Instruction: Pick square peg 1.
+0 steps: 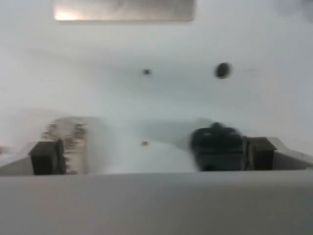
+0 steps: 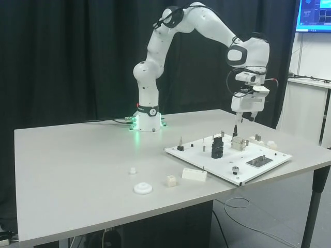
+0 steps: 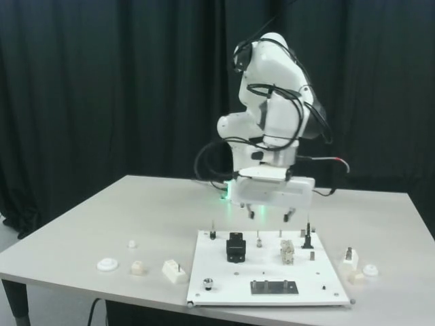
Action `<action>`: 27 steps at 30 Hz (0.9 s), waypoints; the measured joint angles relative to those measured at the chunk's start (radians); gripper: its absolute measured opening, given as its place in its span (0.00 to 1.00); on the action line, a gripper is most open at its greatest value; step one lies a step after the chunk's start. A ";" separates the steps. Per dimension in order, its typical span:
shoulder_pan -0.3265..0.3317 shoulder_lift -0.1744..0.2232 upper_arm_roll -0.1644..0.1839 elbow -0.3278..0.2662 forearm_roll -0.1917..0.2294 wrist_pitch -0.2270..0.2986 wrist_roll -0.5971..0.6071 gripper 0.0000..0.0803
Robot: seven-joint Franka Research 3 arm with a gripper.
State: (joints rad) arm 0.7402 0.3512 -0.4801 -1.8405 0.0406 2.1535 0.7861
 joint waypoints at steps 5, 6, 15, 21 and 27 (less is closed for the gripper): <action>-0.043 -0.007 -0.009 0.027 0.000 -0.028 -0.100 1.00; -0.053 -0.009 -0.010 0.032 0.000 -0.033 -0.123 1.00; -0.136 -0.010 -0.011 0.066 0.001 -0.044 -0.312 1.00; -0.187 -0.008 -0.011 0.077 0.005 -0.042 -0.432 1.00; -0.235 0.002 -0.010 0.084 0.008 -0.040 -0.540 1.00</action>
